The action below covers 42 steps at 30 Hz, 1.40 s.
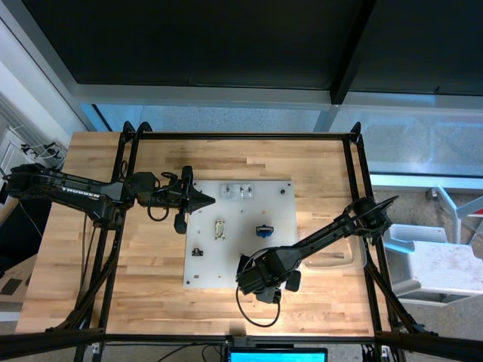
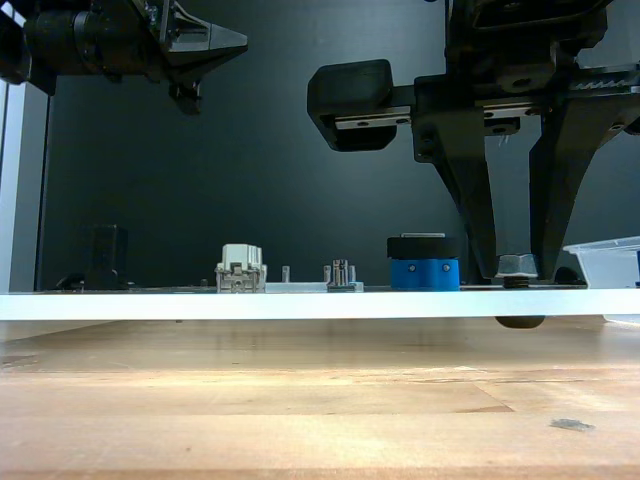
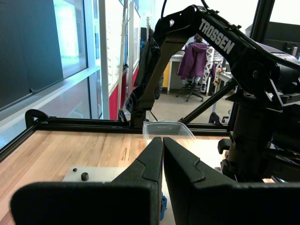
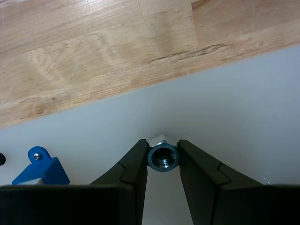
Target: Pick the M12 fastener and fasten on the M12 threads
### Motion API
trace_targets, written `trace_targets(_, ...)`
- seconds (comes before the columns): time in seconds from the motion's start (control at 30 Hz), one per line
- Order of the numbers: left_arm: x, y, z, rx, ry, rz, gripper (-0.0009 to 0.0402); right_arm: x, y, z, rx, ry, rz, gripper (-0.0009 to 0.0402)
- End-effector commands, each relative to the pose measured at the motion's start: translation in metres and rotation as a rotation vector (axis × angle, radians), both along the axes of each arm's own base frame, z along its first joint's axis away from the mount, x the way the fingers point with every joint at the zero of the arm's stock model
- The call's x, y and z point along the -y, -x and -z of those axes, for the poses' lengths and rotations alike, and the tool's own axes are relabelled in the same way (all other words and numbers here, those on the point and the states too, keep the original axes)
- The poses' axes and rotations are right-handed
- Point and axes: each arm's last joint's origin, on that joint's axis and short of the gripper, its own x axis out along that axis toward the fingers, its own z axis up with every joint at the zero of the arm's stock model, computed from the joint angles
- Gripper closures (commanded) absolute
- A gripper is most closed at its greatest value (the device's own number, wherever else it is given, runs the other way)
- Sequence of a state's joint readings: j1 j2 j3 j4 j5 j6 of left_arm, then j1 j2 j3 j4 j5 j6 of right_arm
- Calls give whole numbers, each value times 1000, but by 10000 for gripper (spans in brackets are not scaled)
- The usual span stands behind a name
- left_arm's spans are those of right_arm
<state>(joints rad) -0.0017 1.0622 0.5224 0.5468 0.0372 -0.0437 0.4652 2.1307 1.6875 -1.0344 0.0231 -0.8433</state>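
My right gripper (image 4: 163, 143), clamped on the small silver nut (image 4: 163, 158), holds its hole upright at the near right edge of the white board (image 4: 234, 103). The nut seems to sit atop the stud (image 2: 516, 284), ready for threading. My left gripper (image 3: 162, 147), fingers together, hangs parked far left.

The board (image 1: 226, 265) lies mid-worktop (image 1: 151, 256). The left end effector (image 1: 212, 200) hangs over the board's far left edge. The right end effector (image 2: 516, 262) stands at its near right edge, the nut (image 4: 163, 157) between its fingers. A tray (image 1: 341, 262) lies right of the board.
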Motion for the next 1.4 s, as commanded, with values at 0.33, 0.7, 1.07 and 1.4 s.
trace_targets(0.33,0,0,0,1,0,0,393,1,0,2,-11,-11,198,381)
trace_targets(0.7,0,0,0,1,0,0,393,2,-1,2,-9,-48,656,381)
trace_targets(1.07,0,0,0,1,0,0,393,4,0,2,-26,-89,1221,381)
trace_targets(1.4,0,0,0,1,0,0,393,6,-1,2,-31,-140,1795,381)
